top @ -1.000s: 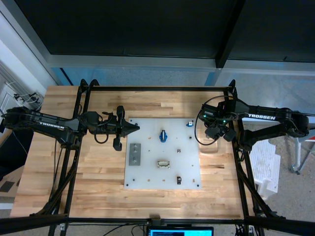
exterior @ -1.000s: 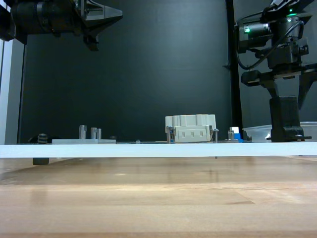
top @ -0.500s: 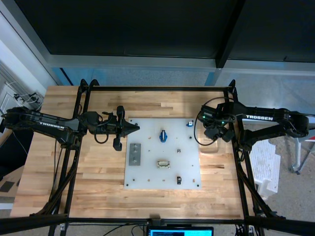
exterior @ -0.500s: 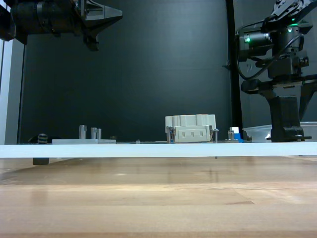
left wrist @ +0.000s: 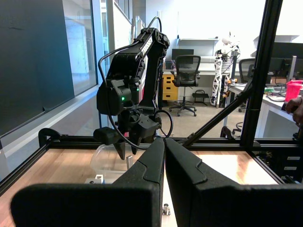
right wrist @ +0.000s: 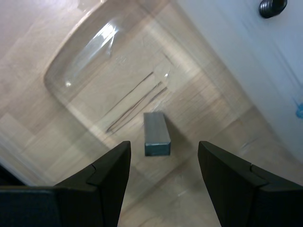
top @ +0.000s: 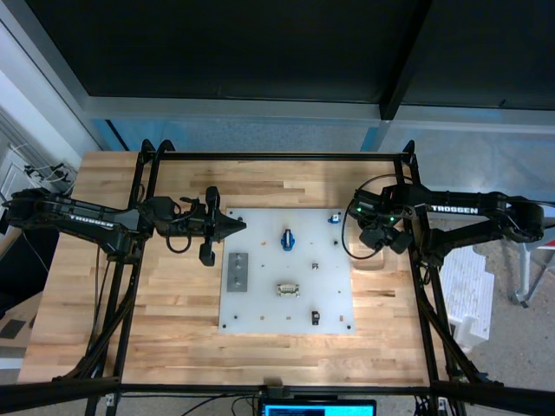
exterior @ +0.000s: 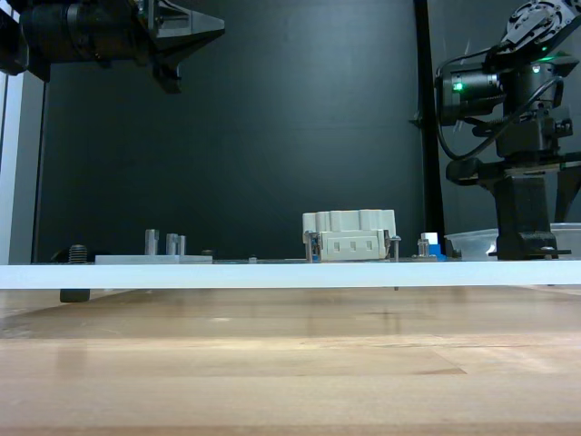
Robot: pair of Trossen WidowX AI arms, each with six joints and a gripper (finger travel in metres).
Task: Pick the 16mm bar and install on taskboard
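Note:
The taskboard (top: 260,260) is a white square plate in the middle of the table, and its front edge (exterior: 272,275) shows in the low view. A short grey metal 16mm bar (right wrist: 156,135) lies inside a clear tray (right wrist: 85,61) just right of the board. My right gripper (top: 380,239) points down over that tray, open, with the bar below the gap between its fingers (right wrist: 163,147). It holds nothing. My left gripper (top: 238,223) hovers high above the board's left edge, shut and empty (left wrist: 164,140).
On the board stand a grey rectangular block (top: 237,271), a blue knob (top: 288,239), a silver connector (top: 289,289) and small black parts. The clear tray (top: 368,260) sits on the wood beside the board's right edge. Black frame rails border the table.
The right arm has lowered a little over the clear tray. The left arm has not moved.

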